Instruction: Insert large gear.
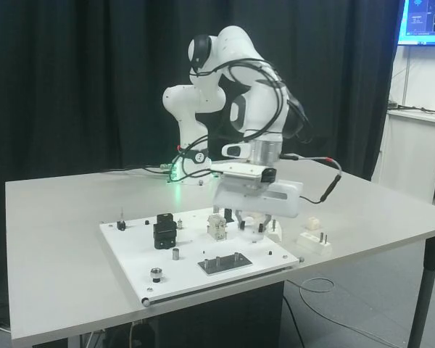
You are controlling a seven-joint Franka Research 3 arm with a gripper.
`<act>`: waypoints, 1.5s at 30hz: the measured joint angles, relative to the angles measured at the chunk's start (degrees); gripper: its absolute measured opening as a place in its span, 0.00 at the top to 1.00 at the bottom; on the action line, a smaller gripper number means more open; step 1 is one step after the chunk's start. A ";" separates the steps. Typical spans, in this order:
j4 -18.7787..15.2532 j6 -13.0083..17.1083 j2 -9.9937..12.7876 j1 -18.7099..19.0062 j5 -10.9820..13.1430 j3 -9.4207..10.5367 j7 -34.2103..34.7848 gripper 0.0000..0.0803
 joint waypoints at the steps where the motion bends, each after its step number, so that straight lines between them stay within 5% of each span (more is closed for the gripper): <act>1: 0.00 0.23 0.17 -0.26 0.62 0.00 -0.59 0.59; 17: 0.11 2.20 2.88 -3.05 5.01 -0.03 -4.82 0.59; 45: 0.09 0.12 3.46 -3.22 5.45 -0.08 -6.38 0.59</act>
